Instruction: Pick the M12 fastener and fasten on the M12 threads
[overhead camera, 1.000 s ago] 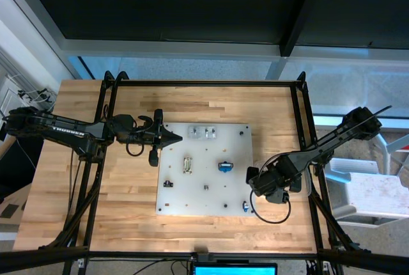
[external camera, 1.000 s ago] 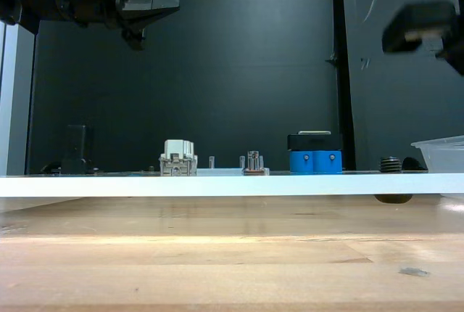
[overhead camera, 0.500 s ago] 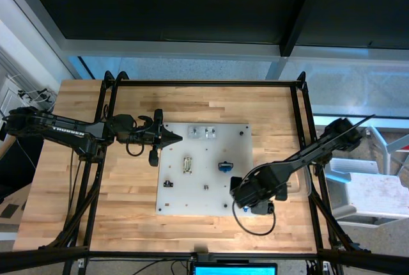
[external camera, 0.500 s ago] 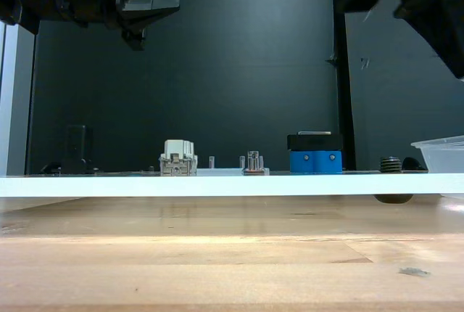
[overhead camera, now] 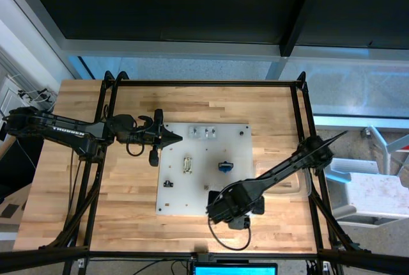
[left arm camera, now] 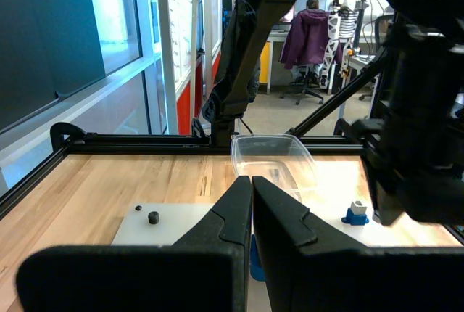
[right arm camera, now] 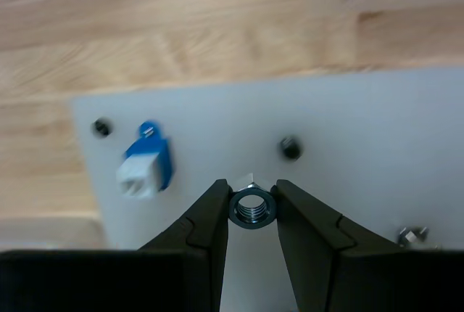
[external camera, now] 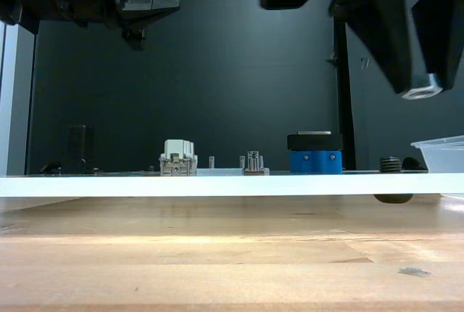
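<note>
Right gripper [right arm camera: 251, 187] pinches the threaded silver nut [right arm camera: 251, 208] above the white board [right arm camera: 377, 123] — left gripper [overhead camera: 175, 137], black fingers pressed together, hangs over the board's left edge.

A blue fitting [overhead camera: 225, 167] stands on the white board [overhead camera: 192, 199], clear tray [external camera: 441, 151] seemingly beside.

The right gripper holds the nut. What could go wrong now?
The nut sits at the very tips of the right gripper, so it might slip on contact. It hangs high, not yet over the stud; a tilted landing could cross-thread. The left gripper, parked over the board at its far left edge, seems no obstacle.
</note>
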Controlling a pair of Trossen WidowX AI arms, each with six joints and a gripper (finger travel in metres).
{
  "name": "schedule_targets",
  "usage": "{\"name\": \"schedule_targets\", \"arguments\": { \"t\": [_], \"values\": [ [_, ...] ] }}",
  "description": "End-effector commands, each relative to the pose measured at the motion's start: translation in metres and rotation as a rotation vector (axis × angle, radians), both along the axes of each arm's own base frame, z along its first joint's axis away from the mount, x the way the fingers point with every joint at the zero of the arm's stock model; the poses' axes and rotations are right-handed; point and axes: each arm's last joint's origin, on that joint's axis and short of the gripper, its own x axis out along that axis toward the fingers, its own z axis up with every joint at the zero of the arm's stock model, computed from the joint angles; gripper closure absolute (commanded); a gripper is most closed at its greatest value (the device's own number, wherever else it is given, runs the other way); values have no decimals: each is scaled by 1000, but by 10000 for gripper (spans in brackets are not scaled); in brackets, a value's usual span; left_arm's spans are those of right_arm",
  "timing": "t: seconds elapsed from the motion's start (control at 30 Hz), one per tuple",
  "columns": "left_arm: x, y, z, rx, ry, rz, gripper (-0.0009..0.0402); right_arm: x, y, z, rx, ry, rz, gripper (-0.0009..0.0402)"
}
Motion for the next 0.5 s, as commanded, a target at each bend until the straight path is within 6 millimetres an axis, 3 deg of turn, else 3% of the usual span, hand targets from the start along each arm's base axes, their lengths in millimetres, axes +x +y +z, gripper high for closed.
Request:
{"name": "schedule_targets", "arguments": {
  "t": [0.03,0.27,0.5],
  "values": [
    [0,0,0,0,0,0,393,11,6,-5,2,-4,-1,365],
    [0,0,0,0,0,0,393,24,11,-20,-13,19,-7,365],
    [0,0,0,0,0,0,393,27,4,-21,-14,23,-24,365]
  ]
}}
